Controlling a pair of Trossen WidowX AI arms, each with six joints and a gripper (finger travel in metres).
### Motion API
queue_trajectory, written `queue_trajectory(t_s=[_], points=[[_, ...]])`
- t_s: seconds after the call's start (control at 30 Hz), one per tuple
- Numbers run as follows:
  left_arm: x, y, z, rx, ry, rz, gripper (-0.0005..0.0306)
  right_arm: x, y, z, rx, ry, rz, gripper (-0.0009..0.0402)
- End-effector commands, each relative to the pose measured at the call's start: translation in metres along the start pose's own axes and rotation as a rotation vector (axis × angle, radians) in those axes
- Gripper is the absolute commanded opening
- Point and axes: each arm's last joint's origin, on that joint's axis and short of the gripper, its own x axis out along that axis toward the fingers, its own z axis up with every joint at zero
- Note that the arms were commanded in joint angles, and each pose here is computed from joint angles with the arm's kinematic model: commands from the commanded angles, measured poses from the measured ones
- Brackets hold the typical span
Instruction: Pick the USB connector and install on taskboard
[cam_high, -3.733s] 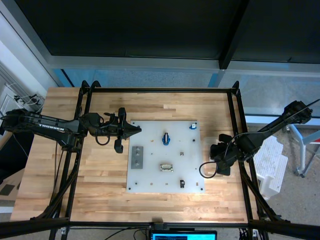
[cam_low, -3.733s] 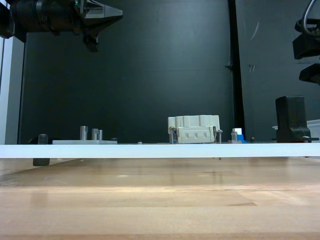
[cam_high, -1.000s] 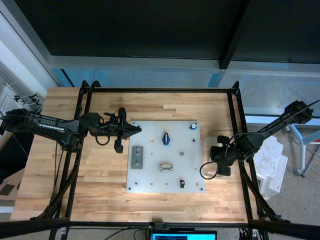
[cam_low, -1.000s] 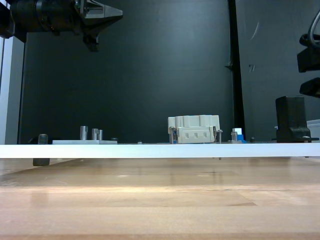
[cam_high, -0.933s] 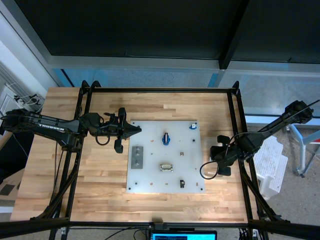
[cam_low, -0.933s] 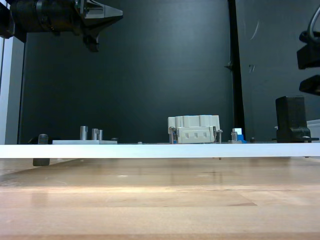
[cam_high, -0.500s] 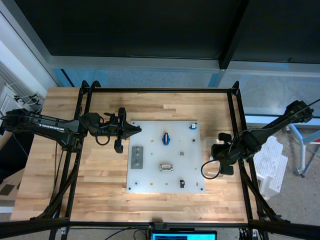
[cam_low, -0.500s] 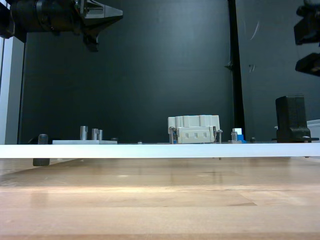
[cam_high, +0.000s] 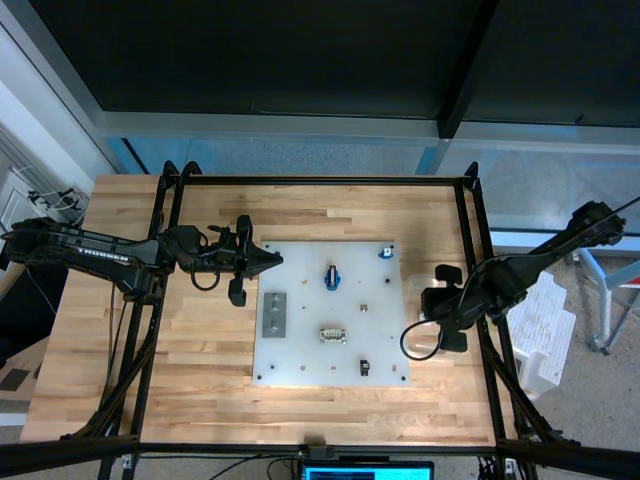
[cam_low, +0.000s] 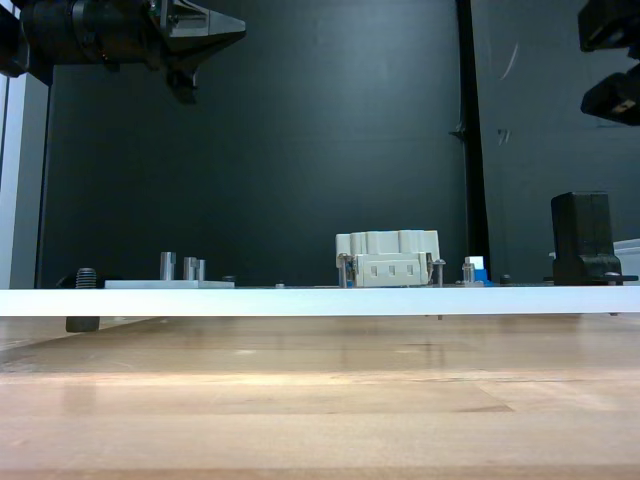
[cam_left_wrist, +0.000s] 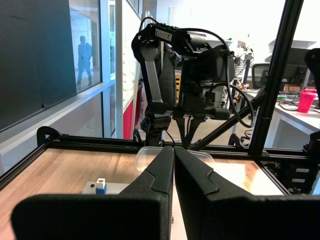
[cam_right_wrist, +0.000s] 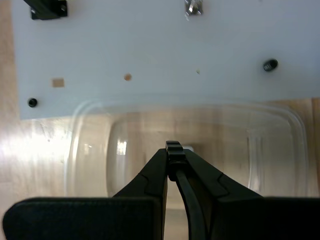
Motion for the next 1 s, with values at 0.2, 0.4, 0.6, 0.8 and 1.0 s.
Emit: queue_trajectory(t_s=[0.2,0.4,0.6,0.8,1.0], points=[[0.0,0.0,0.0,0.0,0.0,0.0,0.0,0.004,0.025,0.03,-0.017,0.004,0.0,0.0],[0.0,0.0,0.0,0.0,0.0,0.0,0.0,0.016,0.047,0.053,-0.009,0.003,0.007,0.0],[0.0,0.0,0.0,0.0,0.0,0.0,0.0,0.025,0.069,0.073,-0.018,0.013,-0.002,0.0],[0.0,0.0,0.0,0.0,0.0,0.0,0.0,0.034,0.083,0.09,-0.021,0.009,-0.022,0.0],[0.0,0.0,0.0,0.0,-0.001,0.0,0.0,0.041,0.096,0.105,-0.014,0.012,-0.019,0.0]])
